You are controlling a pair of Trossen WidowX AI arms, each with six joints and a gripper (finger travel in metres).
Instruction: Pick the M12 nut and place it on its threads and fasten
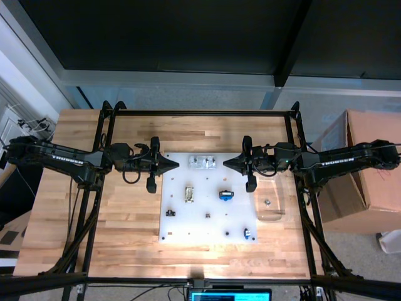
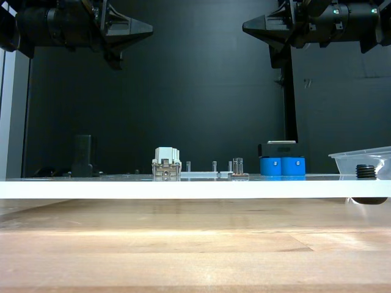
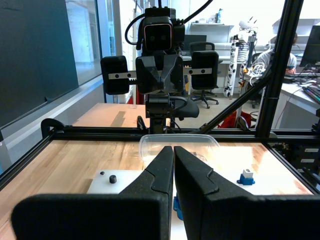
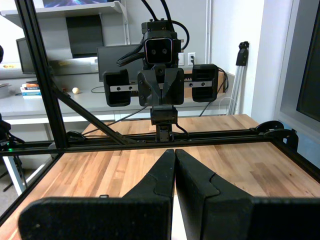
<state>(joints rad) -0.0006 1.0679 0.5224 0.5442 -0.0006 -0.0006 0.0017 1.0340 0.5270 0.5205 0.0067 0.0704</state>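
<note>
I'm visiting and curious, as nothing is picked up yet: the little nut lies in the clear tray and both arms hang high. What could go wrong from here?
The nut is small and sits inside the clear tray, so the right gripper, shut and high over the board, might nudge it or catch the tray's wall. The stud is short and stands bare near the tray; a tilted nut could jam or fall. The left gripper, shut, hangs opposite.

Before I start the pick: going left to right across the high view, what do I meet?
Left claw, shut, above the board's far left → silver block → right claw, shut, above its far right → M12 nut, lying free in the clear tray. The low view shows its stud bare.
</note>
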